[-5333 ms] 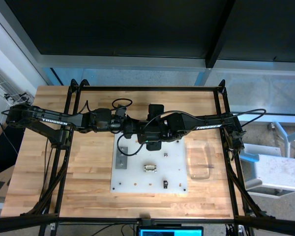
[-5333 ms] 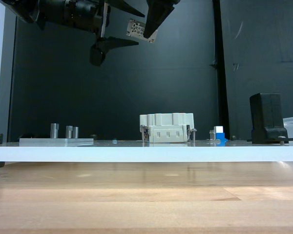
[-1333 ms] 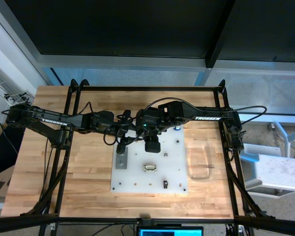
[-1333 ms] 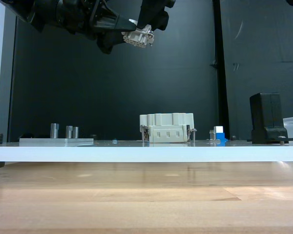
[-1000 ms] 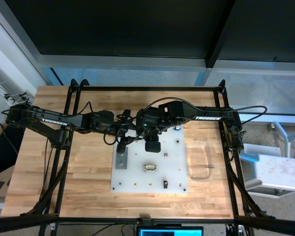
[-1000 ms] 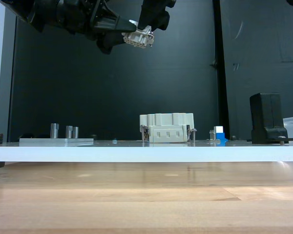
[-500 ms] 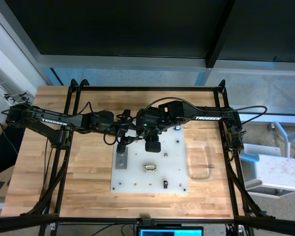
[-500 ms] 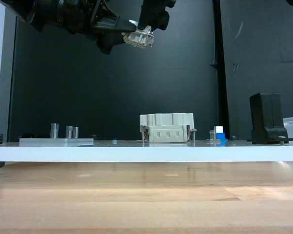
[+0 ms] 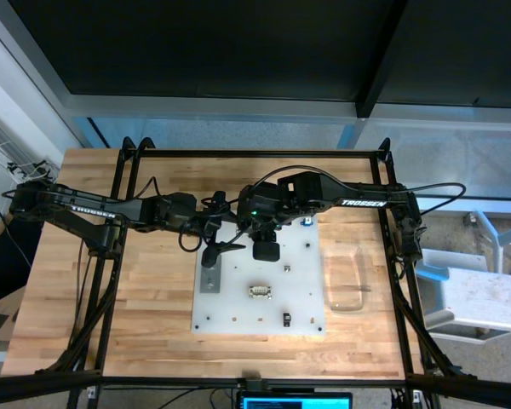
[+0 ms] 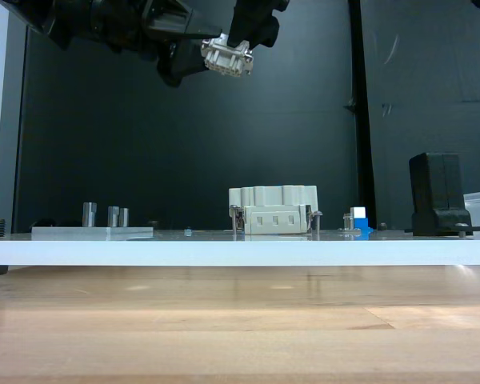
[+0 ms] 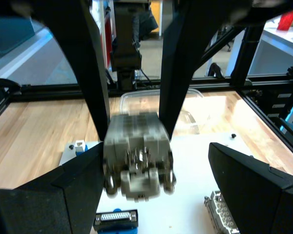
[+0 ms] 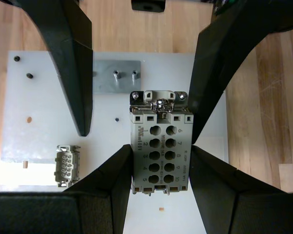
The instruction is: Pick the HAN10E connector and install in the HAN10E hub
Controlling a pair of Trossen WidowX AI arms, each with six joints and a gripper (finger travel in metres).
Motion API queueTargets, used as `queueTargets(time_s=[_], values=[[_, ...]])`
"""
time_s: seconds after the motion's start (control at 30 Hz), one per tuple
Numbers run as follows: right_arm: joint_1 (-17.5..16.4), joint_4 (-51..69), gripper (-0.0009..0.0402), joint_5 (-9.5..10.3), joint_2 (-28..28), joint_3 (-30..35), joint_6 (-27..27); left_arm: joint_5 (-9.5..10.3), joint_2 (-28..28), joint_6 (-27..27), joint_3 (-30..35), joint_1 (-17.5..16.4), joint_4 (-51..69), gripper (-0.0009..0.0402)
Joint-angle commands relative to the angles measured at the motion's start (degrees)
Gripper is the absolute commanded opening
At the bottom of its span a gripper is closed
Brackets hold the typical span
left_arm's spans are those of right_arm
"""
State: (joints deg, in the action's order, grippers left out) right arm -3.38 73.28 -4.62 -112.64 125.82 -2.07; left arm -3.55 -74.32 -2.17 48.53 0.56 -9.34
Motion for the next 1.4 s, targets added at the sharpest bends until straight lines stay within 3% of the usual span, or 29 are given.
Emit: queueTargets(time_s=[0.03, 0.2, 0.4, 0.53, 0.73, 0.97, 1.27, 1.33, 1.4], values=[[-0.37, 2.8, 0.0067, 0.22, 0.59, 0.09, -0.61, 1.07, 1.16, 0.0, -0.09, -0.13, 2.19, 0.0286], [-1.22, 3.58, 0.0067, 0.22, 1.36, 0.09, -1.14, 5.42, 5.46, -0.15, -0.85, -0.35, 6.32, 0.0282], [-2.93, 4.09, 0.0067, 0.22, 1.44, 0.11, -2.25, 8.31, 10.95, -0.33, -2.21, -0.74, 8.92, 0.0283], [-4.59, 4.09, 0.0067, 0.2, 1.44, 0.11, -4.39, 8.96, 13.38, -0.28, -2.23, -0.83, 12.2, 0.0283], [-7.15, 4.2, 0.0067, 0.17, 1.44, 0.09, -7.13, 8.46, 14.75, -0.31, -2.43, -0.83, 14.47, 0.0282], [-9.16, 6.23, 0.0067, 0.22, -0.66, 0.09, -10.6, 3.48, 14.71, -0.22, -2.43, -0.74, 15.91, 0.0281], [-10.71, 7.89, 0.0067, 0.48, -5.16, 0.09, -12.61, 3.37, 14.71, -0.2, -2.4, -0.7, 16.65, 0.027], [-10.82, 8.22, 0.0067, 1.79, -6.25, 0.09, -12.59, 3.43, 14.71, -0.2, -2.4, -0.7, 16.26, 0.0271], [-10.95, 8.44, 0.0067, 1.73, -7.15, 0.09, -12.61, 3.43, 14.71, -0.2, -2.4, -0.72, 16.35, 0.0271]])
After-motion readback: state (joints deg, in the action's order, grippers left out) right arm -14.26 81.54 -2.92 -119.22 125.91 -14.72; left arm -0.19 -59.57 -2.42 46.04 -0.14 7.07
